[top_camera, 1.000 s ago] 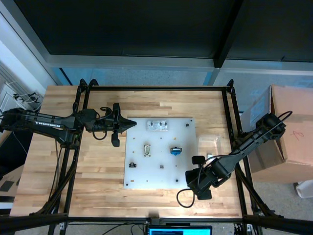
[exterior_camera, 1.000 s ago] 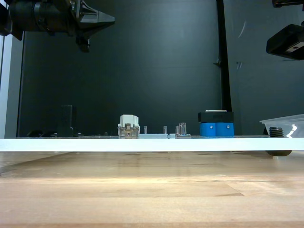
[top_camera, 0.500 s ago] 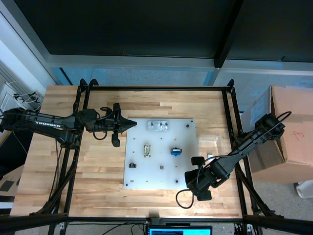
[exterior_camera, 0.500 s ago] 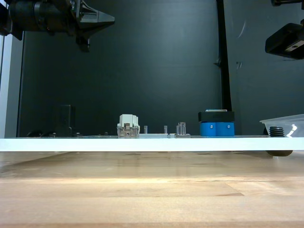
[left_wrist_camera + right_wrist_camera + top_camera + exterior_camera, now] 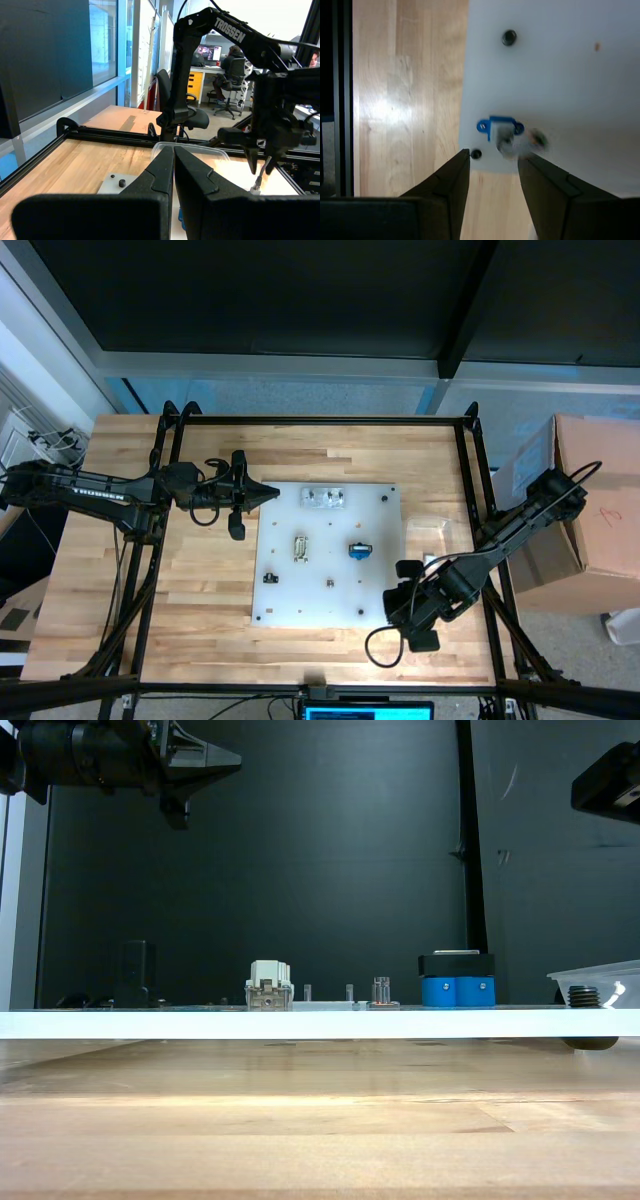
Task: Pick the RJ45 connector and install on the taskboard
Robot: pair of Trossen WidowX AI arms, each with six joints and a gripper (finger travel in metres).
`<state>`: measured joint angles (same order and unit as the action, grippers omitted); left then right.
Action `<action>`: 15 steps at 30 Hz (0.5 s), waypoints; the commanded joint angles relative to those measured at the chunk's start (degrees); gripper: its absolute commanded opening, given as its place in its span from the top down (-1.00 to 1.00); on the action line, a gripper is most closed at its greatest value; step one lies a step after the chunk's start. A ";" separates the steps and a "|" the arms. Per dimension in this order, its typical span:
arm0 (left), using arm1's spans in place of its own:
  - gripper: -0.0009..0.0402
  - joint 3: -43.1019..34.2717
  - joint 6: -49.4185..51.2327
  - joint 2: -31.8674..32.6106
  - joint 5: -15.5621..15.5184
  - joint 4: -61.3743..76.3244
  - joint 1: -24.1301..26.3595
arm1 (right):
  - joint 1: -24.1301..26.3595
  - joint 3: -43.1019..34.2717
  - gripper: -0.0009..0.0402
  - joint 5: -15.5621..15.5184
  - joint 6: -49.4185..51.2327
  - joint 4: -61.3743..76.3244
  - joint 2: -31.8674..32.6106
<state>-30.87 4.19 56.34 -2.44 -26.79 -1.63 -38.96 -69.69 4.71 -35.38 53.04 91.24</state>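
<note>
The RJ45 connector [image 5: 506,143] is only a blur between the right gripper [image 5: 493,156] fingers. The low view's right edge crops that gripper.

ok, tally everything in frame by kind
Board: 1
Pincers: 2; left pincer raised over the board's far left corner, right pincer above its near right corner
Plug: 1, held in right pincer
Clear tray: 1
Cardboard box: 1
Total: 6

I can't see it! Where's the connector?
The RJ45 connector hangs in the right gripper over the board's near right corner; left gripper hovers over its far left corner.
</note>
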 commanded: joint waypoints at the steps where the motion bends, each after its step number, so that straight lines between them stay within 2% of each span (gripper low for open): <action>1: 0.96 0.00 0.00 0.02 0.02 -0.02 -0.02 | 0.09 -0.11 0.25 0.87 -0.57 1.57 -2.29; 9: 0.96 0.00 0.00 0.02 0.02 -0.02 -0.02 | 0.20 -0.09 0.29 0.83 -1.22 3.26 -4.15; 15: 0.96 0.00 0.00 0.02 0.02 -0.04 -0.02 | 5.77 0.46 0.41 5.33 1.81 2.62 -10.40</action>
<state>-30.87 4.19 56.36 -2.42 -26.79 -1.63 -34.68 -69.54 8.84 -34.74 55.96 82.37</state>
